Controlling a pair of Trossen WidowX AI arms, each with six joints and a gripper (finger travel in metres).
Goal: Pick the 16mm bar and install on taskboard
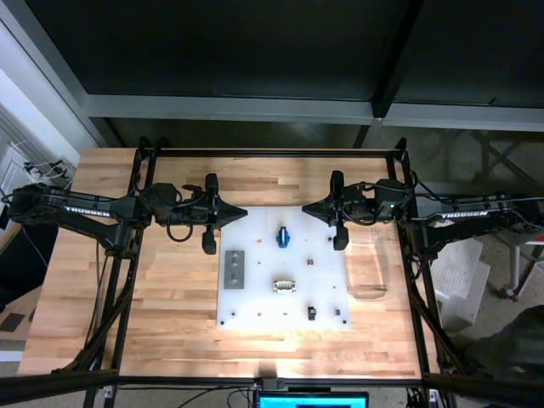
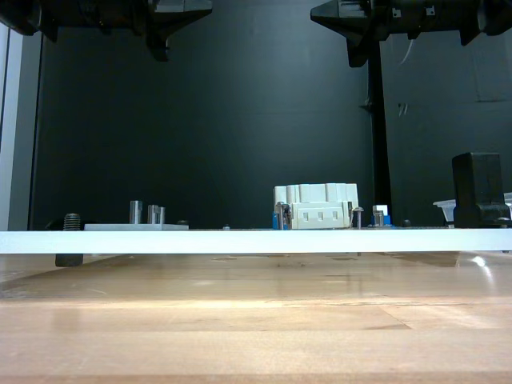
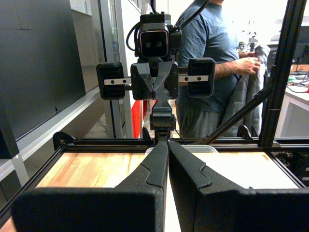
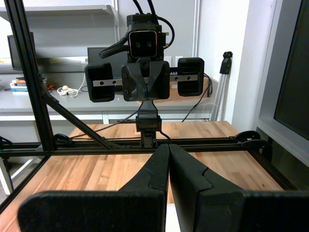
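Steel bar (image 2: 136,212), left jaws, right jaws aloft

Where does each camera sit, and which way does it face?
High: above the near edge, looking down; left tool and right tool, both shut, face each other over the far edge of the white board.
Low: table height, level along the board; both tools overhead.
Left wrist: along its own tool, toward the right arm.
Right wrist: mirrored, toward the left arm.
Shared: wrist views face each other; where the bar lies, cannot tell.
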